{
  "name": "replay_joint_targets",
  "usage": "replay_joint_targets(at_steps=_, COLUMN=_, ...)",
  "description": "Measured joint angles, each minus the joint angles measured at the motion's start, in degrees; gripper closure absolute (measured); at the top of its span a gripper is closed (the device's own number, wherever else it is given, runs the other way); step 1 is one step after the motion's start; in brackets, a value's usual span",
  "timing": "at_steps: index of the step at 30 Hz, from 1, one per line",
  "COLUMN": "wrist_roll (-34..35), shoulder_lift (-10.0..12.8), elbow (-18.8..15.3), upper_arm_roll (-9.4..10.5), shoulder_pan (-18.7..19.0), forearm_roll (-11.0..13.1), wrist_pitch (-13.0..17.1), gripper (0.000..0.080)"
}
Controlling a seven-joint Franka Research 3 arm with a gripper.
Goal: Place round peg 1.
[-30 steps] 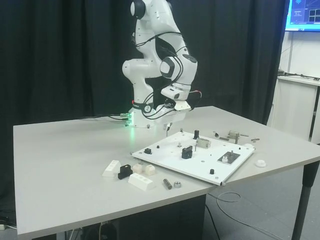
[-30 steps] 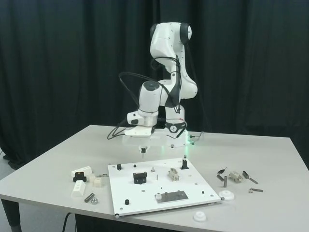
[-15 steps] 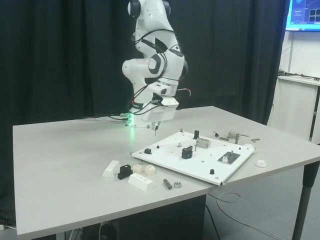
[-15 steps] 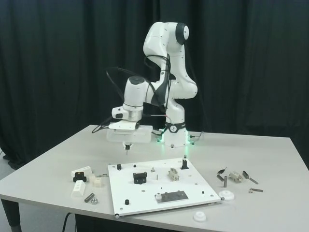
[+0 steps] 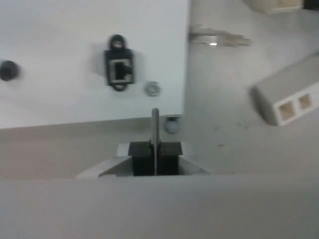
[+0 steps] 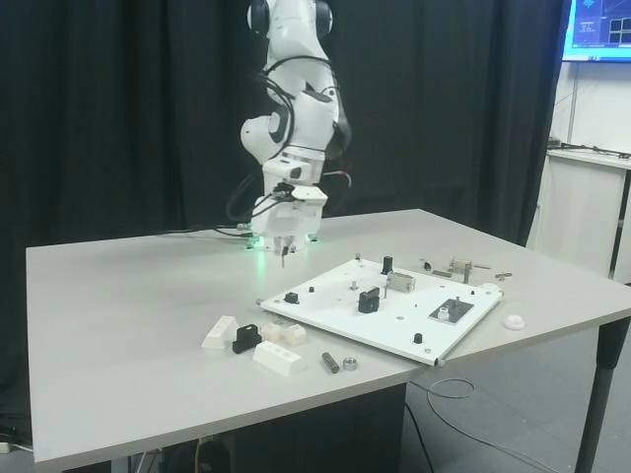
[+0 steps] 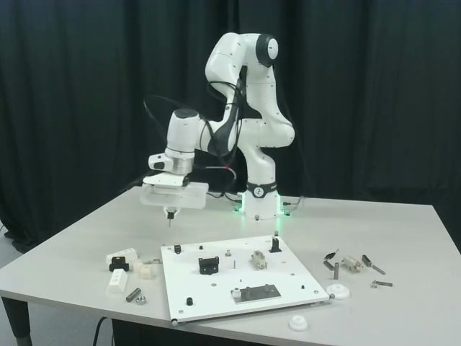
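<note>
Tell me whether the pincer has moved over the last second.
Yes. The pincer, shut on the peg, has swung away from over the white board, past its corner, toward the side with the small white blocks.

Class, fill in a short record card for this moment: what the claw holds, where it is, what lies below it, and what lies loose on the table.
claw: shut on the peg
peg: thin, upright, sticking down from the claw
claw position: in the air near a corner of the board, beyond its edge
board: white, flat on the table
black socket: on the board near that corner
loose parts: white blocks beside the board
</note>
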Motion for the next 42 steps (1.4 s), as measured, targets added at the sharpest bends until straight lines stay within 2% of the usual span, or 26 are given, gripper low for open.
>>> replay_joint_targets(at_steps=6, wrist_roll=-3.42, shoulder_lift=0.95, elbow=0.94, upper_arm_roll=-2.24, shoulder_pan=-0.8, forearm_roll=0.01, wrist_pitch=2.89, gripper=0.0776)
replay_joint_targets(at_steps=14, wrist_roll=-6.97, shoulder_lift=4.14, elbow=2.75, upper_arm_roll=-4.44, shoulder_pan=-1.78, forearm_roll=0.68, wrist_pitch=6.93, gripper=0.0776)
replay_joint_targets(at_steps=22, wrist_roll=-10.17, shoulder_lift=8.52, elbow=4.82, upper_arm_roll=-4.63, shoulder_pan=-2.27, forearm_roll=3.62, wrist_pitch=9.43, gripper=0.0776)
replay_joint_targets(at_steps=29, wrist_roll=-11.78, shoulder_lift=13.32, elbow=7.61, upper_arm_roll=-4.6, shoulder_pan=-2.26, forearm_roll=5.91, wrist_pitch=11.34, gripper=0.0776)
replay_joint_targets(at_steps=36, wrist_roll=-14.15, shoulder_lift=18.1, elbow=10.91, upper_arm_roll=-4.56, shoulder_pan=-2.23, forearm_roll=8.37, wrist_pitch=11.44, gripper=0.0776)
replay_joint_targets(at_steps=42, wrist_roll=-15.22, shoulder_lift=20.85, elbow=13.01, upper_arm_roll=-4.56, shoulder_pan=-2.24, forearm_roll=9.24, wrist_pitch=11.19, gripper=0.0776)
